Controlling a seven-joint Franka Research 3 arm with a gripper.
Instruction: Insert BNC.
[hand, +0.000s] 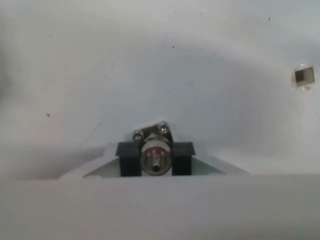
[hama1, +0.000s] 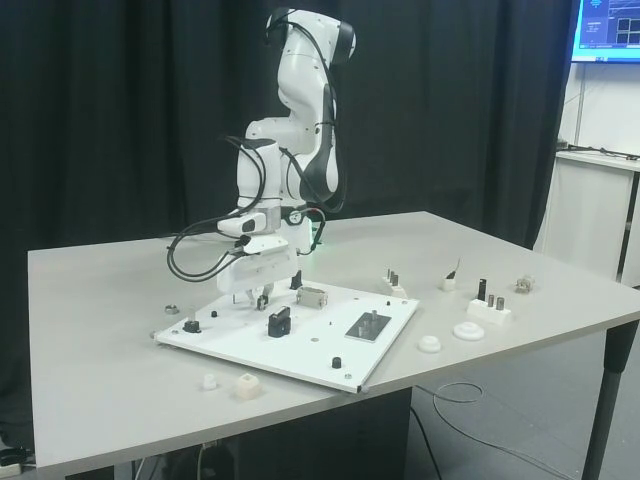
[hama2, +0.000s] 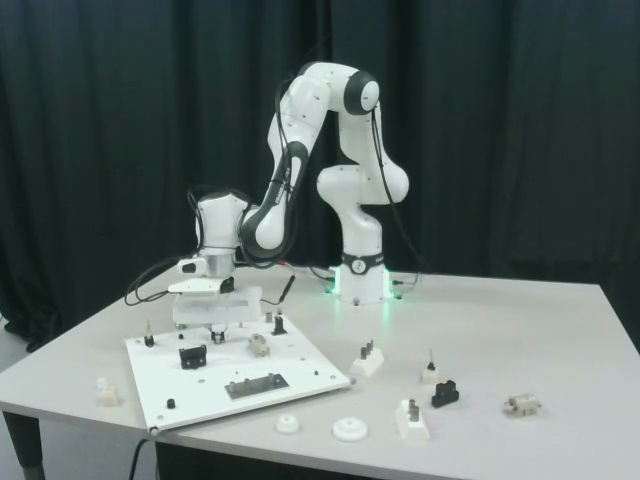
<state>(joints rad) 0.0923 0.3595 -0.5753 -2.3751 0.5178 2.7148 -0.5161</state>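
Wrist view: you see BNC connector (hand: 156, 154) pinched btwn black jaws, centred, tip toward white board (hand: 160, 75) below.

First room view: gripper (hama1: 258, 293) low over board's rear-left area, BNC at jaws, black socket block (hama1: 278, 322) near, in front.

Second room view: same, board on grey tabletop (hama2: 520, 330).

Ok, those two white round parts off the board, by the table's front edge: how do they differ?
The smaller disc is clearly narrower than the larger disc. The smaller disc lies close to a corner of the white board; the larger disc lies farther from it. Both are white, round and rest flat on the grey table.
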